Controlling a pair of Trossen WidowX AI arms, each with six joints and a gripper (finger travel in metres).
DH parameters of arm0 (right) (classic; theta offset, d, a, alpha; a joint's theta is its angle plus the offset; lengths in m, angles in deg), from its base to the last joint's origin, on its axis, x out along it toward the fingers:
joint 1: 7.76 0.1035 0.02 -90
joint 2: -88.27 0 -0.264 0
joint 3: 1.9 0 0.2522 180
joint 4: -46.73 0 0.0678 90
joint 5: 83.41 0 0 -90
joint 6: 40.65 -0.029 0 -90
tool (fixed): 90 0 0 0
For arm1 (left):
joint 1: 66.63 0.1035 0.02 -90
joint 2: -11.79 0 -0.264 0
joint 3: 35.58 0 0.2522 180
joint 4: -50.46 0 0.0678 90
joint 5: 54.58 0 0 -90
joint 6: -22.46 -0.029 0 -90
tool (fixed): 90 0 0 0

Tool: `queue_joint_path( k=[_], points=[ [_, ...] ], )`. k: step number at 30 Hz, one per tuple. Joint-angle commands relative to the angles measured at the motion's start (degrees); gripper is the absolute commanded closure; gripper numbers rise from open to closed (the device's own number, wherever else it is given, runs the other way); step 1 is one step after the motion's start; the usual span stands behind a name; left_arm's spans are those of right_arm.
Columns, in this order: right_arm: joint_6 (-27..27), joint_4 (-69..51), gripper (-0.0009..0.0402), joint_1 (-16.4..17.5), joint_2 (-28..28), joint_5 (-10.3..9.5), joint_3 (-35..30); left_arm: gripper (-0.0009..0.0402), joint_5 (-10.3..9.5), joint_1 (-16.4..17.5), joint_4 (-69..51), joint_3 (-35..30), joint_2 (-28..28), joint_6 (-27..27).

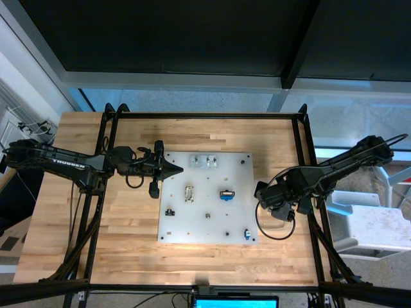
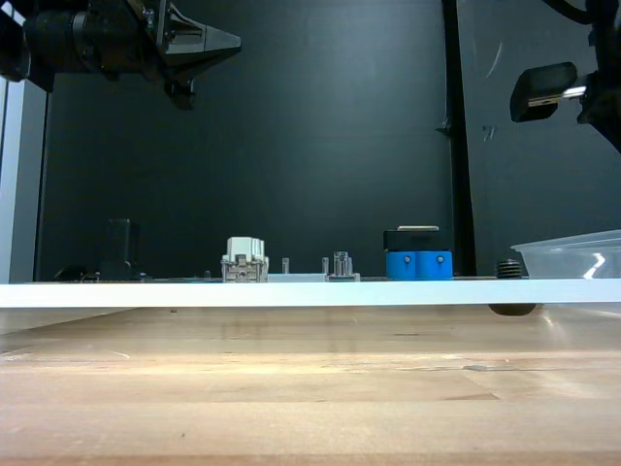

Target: Pick the M12 fastener and fasten on the M12 threads

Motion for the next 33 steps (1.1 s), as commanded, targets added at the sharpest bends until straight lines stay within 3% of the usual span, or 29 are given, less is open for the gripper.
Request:
queue_joint_path(
  k=[1, 12, 22, 26, 33],
  points=[
    [0.4, 0.1, 0.0300, 0.4, 1.1, 0.00, 0.4, 0.0393, 0.02, 0.0, 0.0, 0.0, 0.0, 0.0],
    [2.4, 3.8, 0.0232, 1.3, 2.1, 0.11, 2.9, 0.0393, 0.02, 0.0, 0.0, 0.0, 0.0, 0.0],
    [3.5, 7.7, 0.0228, 1.5, 4.8, 0.17, 5.9, 0.0393, 0.02, 0.0, 0.0, 0.0, 0.0, 0.0],
    [3.5, 11.8, 0.0228, 1.5, 5.1, 1.51, 7.8, 0.0393, 0.02, 0.0, 0.0, 0.0, 0.0, 0.0],
    [3.5, 14.4, 0.0219, 1.5, 5.1, 1.57, 10.6, 0.0393, 0.02, 0.0, 0.0, 0.0, 0.0, 0.0]
  ],
)
